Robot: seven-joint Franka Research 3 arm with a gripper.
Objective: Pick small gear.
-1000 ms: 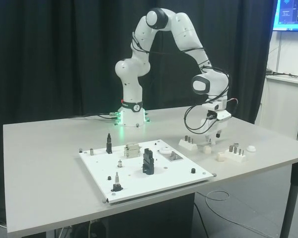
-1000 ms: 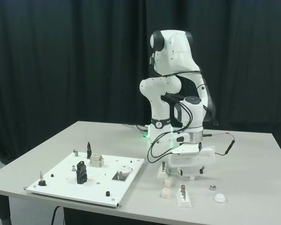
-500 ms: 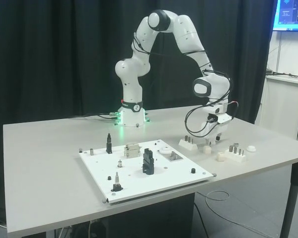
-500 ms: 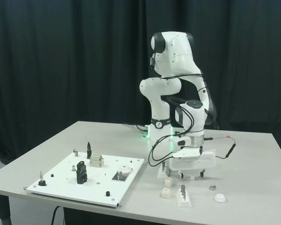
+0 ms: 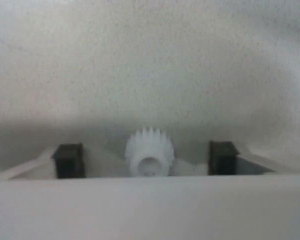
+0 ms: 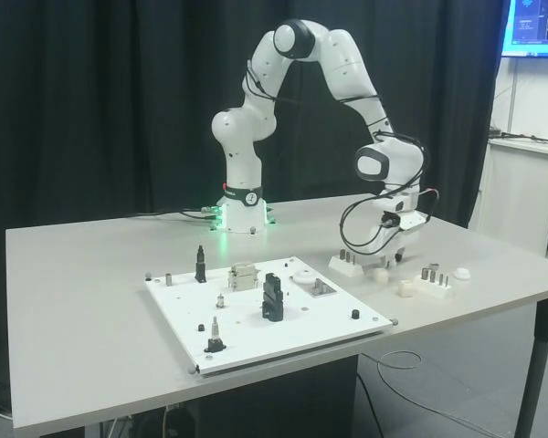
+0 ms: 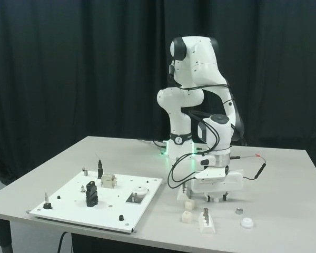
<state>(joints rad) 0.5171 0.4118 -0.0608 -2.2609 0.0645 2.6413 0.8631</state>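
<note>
Straddling small gear (image 5: 149, 157), hand (image 5: 146, 160) spread wide

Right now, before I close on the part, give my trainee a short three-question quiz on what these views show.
1. True or false: in the wrist view the small gear sits between the two black fingertips, with gaps on both sides.
2. In the first room view, where is the gripper? A) over the white assembly board B) low over the grey table beside the board, near the small white peg holders C) raised high near the arm's base
3. Fill in: the teeth of the gear are ____ in colour.

Key: 1 true; 2 B; 3 white.
</note>
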